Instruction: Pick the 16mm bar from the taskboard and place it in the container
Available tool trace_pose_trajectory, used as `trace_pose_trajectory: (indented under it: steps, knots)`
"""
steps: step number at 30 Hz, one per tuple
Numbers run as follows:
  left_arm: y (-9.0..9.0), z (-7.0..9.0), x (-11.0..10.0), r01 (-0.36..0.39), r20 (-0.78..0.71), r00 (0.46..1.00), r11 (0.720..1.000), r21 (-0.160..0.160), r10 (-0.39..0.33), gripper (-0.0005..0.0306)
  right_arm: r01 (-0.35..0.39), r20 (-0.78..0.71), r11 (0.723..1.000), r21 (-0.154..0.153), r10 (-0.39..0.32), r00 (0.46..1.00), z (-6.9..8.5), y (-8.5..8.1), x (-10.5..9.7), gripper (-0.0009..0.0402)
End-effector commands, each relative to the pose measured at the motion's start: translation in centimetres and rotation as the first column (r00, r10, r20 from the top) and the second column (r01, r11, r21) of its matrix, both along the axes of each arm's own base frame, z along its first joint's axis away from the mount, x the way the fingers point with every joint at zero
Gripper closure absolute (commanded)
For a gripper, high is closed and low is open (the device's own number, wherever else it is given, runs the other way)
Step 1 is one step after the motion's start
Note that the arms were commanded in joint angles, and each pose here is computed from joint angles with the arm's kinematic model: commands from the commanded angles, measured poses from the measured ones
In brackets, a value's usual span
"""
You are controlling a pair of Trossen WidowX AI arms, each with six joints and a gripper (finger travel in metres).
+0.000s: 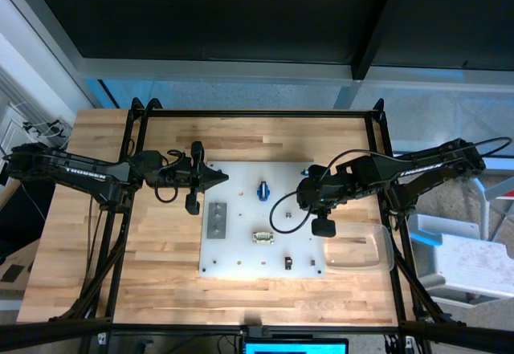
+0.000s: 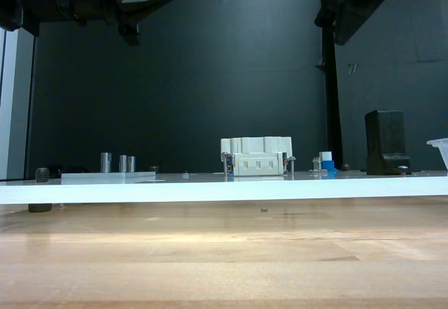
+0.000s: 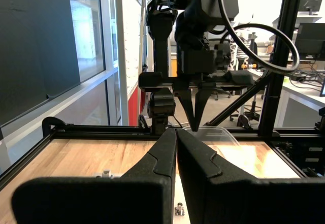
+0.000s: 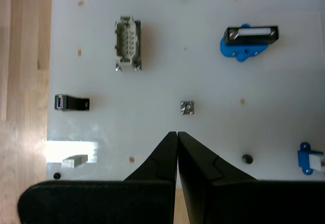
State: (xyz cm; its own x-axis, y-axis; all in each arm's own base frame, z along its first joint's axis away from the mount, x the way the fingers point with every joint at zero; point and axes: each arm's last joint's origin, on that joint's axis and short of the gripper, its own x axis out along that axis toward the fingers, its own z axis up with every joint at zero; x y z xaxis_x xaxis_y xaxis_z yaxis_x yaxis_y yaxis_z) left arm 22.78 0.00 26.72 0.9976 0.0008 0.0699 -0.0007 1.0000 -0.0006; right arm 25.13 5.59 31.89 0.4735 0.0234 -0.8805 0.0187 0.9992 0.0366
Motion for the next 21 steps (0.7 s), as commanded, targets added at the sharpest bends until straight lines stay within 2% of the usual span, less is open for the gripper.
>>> trace_pose_trajectory:
  steps: [1,8,21]
  knots:
    - [0.0,0.0,0.0,0.000,0.001,1.000,1.000,0.000,0.000,0.0300,-0.004,-0.031,1.000,0.001,0.004,1.000,-0.3,0.6,-0.1,0.0393]
    - [0.0,0.0,0.0,0.000,0.001,1.000,1.000,0.000,0.000,0.0300,-0.032,-0.076,0.999,0.004,0.032,0.997,-0.5,2.2,0.3,0.0393]
    - [0.0,0.0,0.0,0.000,0.000,1.000,1.000,0.000,0.000,0.0300,-0.038,-0.145,0.999,0.019,0.041,0.989,-1.3,4.4,0.4,0.0393]
